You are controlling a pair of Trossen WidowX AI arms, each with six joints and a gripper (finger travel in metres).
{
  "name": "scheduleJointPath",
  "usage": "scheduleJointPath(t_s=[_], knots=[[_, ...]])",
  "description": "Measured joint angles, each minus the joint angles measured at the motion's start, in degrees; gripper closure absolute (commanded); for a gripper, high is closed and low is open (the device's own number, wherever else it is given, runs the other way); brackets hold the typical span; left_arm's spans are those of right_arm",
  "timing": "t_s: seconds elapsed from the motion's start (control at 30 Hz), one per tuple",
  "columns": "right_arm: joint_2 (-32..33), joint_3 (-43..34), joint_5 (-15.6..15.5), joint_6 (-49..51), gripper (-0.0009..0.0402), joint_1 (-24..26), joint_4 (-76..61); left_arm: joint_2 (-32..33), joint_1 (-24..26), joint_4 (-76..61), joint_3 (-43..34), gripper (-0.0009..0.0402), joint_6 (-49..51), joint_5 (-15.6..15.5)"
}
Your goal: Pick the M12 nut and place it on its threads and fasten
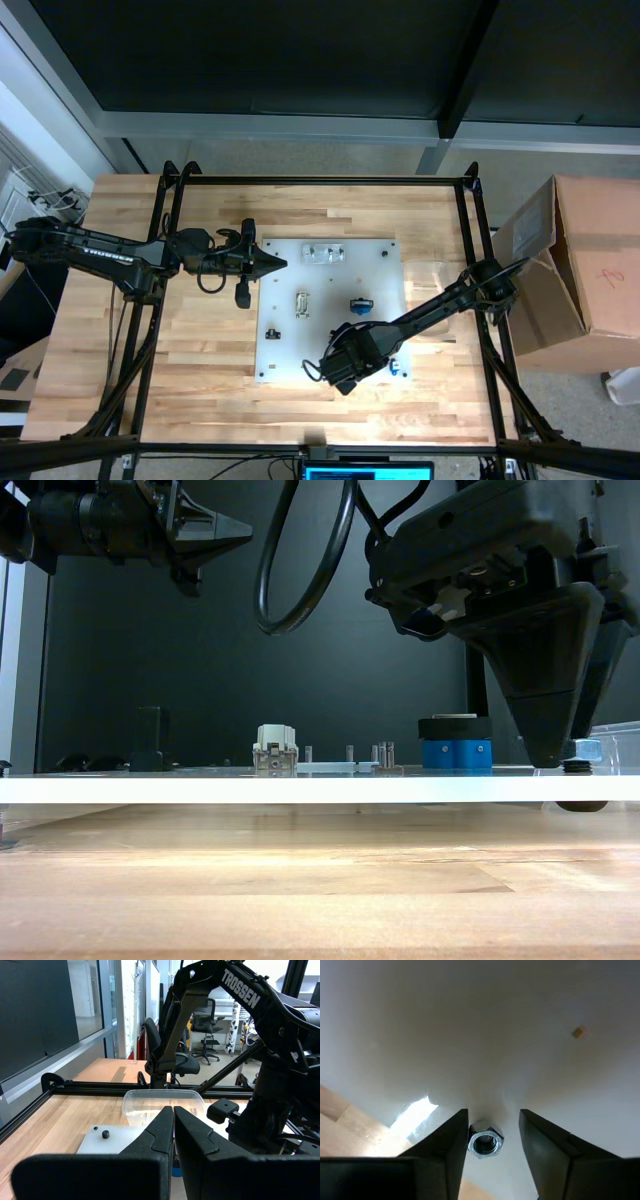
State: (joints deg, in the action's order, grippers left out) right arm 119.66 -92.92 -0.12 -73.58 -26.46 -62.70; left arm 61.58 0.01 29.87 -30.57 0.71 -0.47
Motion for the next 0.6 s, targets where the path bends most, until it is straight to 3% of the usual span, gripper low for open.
scheduleJointPath(t_s=[0.33,0.6], knots=[[-1.4,0.0,-0.6,0.9,0.0191,-0.2,1.3,0.0,0.0,0.0,0.0,0.0393,0.0,0.0],[-4.7,0.0,0.8,7.0,0.0197,-0.3,1.3,0.0,0.0,0.0,0.0,0.0393,0.0,0.0]])
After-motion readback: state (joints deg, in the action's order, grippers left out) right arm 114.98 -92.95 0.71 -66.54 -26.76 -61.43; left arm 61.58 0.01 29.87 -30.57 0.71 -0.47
